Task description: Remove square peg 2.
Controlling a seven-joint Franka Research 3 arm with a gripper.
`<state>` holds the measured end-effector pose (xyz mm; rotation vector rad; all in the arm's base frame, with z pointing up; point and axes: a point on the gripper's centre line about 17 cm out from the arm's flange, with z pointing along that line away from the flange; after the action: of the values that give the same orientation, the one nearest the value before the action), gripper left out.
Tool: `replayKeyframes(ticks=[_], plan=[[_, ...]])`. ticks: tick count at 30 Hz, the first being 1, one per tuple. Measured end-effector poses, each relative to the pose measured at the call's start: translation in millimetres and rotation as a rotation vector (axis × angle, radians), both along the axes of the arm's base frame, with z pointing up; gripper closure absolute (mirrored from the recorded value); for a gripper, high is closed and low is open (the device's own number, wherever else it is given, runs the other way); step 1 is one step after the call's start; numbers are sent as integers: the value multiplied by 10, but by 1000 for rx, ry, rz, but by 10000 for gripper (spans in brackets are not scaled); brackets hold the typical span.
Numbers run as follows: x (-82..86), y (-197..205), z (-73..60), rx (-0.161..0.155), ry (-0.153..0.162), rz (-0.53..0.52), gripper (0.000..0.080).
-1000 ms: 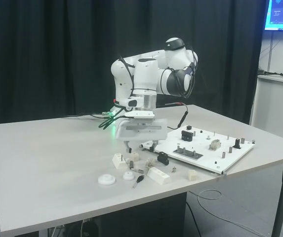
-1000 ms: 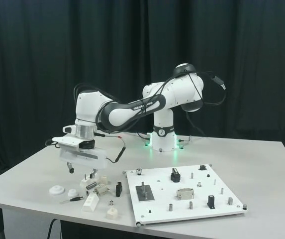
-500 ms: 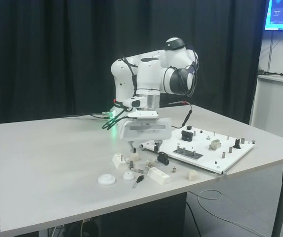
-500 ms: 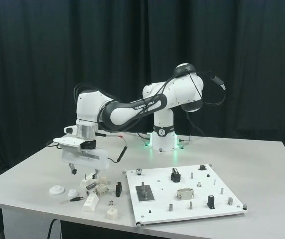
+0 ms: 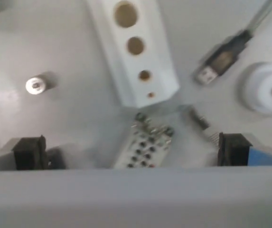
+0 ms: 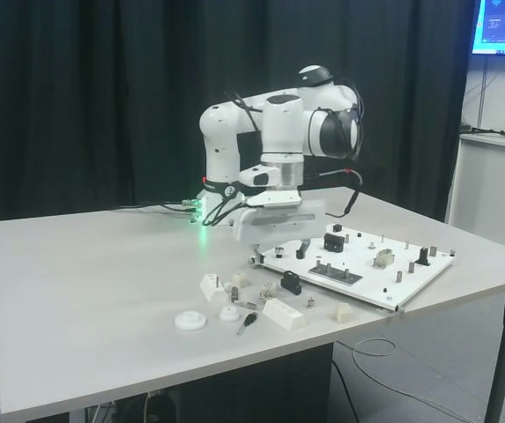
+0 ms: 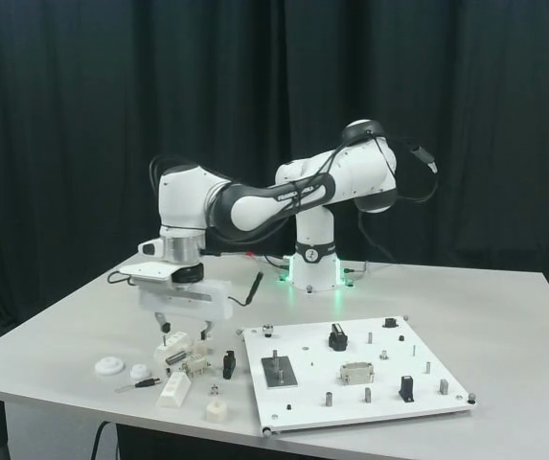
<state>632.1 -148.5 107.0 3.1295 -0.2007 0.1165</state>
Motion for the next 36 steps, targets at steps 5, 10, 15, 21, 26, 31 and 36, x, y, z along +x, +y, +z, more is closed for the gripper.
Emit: replayKeyframes(ticks=[5,10,15,21,26,31,36], plan=[[-43,199,24,10,29,-11,3],[-94,402,23,18,58,-13,3],[-164,614,13,27,88,-7,3],[-303,887,11,38,125,17,3],[-444,1126,24,41,152,44,3],[-574,1356,27,36,166,71,3],[-685,1598,38,34,167,101,3]])
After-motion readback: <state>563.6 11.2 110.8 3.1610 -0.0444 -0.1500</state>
